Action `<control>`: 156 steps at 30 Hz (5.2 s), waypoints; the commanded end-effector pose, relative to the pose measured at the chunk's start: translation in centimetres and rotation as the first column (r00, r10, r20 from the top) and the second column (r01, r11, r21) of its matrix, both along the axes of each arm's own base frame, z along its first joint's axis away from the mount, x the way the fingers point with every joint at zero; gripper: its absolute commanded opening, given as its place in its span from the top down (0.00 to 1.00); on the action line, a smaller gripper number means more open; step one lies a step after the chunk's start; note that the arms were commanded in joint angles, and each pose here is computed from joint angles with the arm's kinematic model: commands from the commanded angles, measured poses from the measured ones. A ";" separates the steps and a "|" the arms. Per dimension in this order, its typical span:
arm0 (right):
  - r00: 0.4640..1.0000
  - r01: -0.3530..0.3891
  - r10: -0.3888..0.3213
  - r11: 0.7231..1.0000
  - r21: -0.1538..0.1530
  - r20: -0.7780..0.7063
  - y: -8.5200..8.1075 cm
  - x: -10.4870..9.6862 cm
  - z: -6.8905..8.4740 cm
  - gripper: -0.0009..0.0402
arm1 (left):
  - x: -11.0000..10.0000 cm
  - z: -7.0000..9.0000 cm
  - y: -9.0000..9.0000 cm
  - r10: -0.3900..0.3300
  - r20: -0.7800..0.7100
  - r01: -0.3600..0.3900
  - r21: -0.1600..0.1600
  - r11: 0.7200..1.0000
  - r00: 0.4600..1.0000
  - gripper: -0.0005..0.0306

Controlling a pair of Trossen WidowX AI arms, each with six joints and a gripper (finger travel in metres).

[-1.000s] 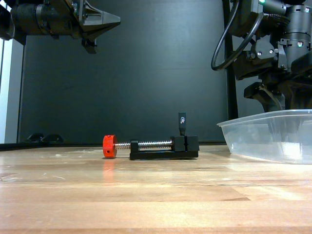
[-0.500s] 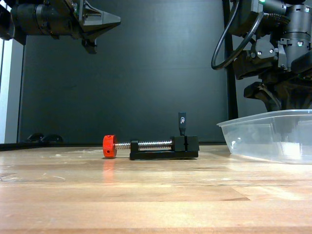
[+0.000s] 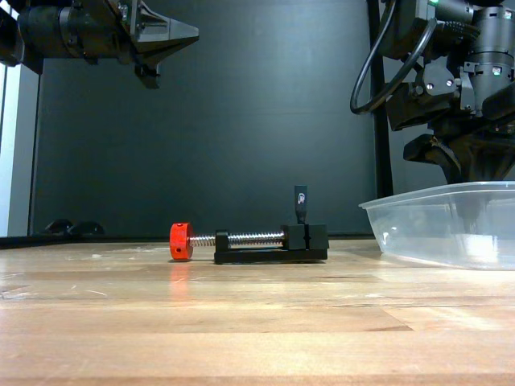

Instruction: Pick the USB-C connector and install on taskboard

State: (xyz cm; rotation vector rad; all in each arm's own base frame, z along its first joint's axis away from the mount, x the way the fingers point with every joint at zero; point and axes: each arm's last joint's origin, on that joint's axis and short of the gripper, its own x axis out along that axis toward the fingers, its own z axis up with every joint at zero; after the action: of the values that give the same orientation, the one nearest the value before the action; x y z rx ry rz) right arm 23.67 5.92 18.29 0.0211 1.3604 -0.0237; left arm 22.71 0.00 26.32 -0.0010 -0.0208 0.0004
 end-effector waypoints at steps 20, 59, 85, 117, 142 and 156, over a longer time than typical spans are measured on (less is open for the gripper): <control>0.999 -0.001 0.001 1.000 0.005 0.033 -0.1 -0.4 3.5 0.98 | 0.0 0.0 0.0 0.000 0.000 0.000 0.000 1.000 1.000 0.98; 0.996 -0.004 0.007 0.999 -0.031 0.088 -0.6 5.8 9.9 0.98 | 0.0 0.0 0.0 0.000 0.000 0.000 0.000 1.000 1.000 0.98; 0.992 -0.083 0.089 0.995 -0.061 0.092 -0.1 13.0 8.7 0.98 | 0.0 0.0 0.0 0.000 0.001 0.000 0.000 1.000 1.000 0.98; 0.989 -0.112 0.118 0.991 -0.070 0.090 0.2 14.7 6.9 0.98 | 0.0 0.0 0.0 0.000 0.000 0.000 0.000 1.000 1.000 0.98; 0.989 -0.114 0.120 0.991 -0.068 0.091 0.2 14.6 5.8 0.98 | 0.0 0.0 0.0 0.000 0.000 0.000 0.000 1.000 1.000 0.98; 0.990 -0.109 0.115 0.992 -0.069 0.083 0.1 14.3 3.9 0.98 | 0.0 0.0 0.0 0.000 0.000 0.000 0.000 1.000 1.000 0.98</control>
State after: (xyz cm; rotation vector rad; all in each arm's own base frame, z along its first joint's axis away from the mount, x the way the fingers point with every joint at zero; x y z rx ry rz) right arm 38.08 6.09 22.70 -0.1042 1.2471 0.0301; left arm 22.71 0.00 26.32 -0.0006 -0.0208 0.0004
